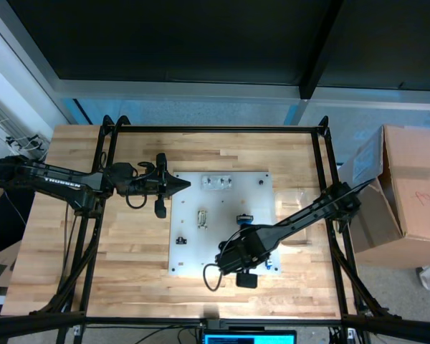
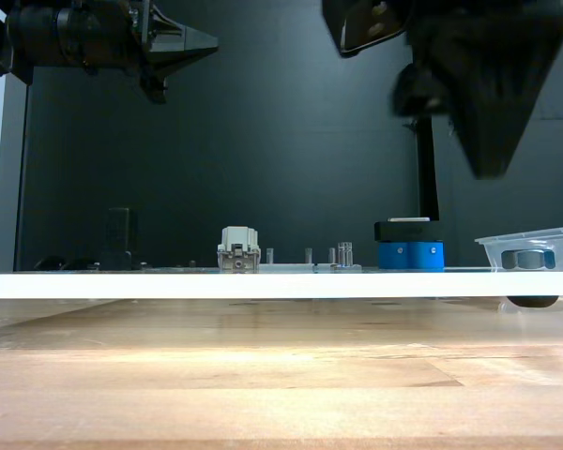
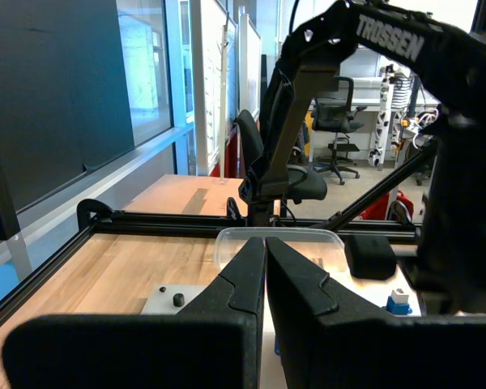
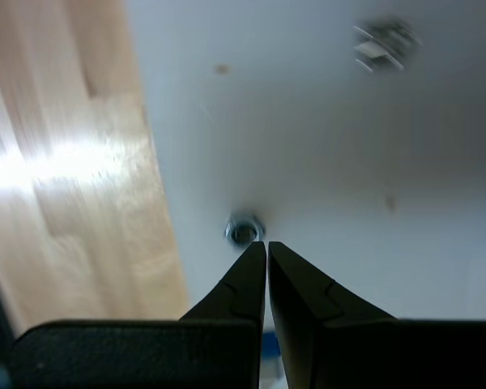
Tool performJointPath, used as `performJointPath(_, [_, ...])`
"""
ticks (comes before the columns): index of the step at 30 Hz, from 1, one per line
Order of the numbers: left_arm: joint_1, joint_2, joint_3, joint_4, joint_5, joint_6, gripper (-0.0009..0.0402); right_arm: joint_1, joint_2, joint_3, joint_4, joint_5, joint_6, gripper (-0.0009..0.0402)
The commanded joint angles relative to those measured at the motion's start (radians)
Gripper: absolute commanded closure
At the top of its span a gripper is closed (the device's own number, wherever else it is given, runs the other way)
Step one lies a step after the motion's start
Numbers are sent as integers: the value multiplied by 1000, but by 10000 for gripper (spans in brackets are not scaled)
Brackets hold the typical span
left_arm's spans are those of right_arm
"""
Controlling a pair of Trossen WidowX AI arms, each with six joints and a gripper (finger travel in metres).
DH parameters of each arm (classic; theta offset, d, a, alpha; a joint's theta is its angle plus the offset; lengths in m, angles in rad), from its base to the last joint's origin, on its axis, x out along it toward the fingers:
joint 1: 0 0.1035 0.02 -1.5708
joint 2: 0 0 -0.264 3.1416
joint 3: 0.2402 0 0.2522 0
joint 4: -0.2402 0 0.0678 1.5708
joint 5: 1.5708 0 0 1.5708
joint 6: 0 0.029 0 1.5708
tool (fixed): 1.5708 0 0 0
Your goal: Unfasten the M12 nut and place it in the container
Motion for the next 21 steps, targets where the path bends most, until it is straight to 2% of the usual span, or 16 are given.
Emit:
performJointPath(1, [0, 0, 0, 0, 0, 0, 393, 2, -26, 10, -39, -4, 177, 389])
performJointPath(7, [0, 0, 0, 0, 0, 0, 393, 2, -46, 34, -88, -4, 282, 388])
performJointPath(10, [0, 0, 0, 0, 0, 0, 393, 3, -45, 43, -87, -4, 302, 372])
performJointPath(21, [0, 0, 0, 0, 0, 0, 393, 9, -3, 38, -60, -4, 375, 225])
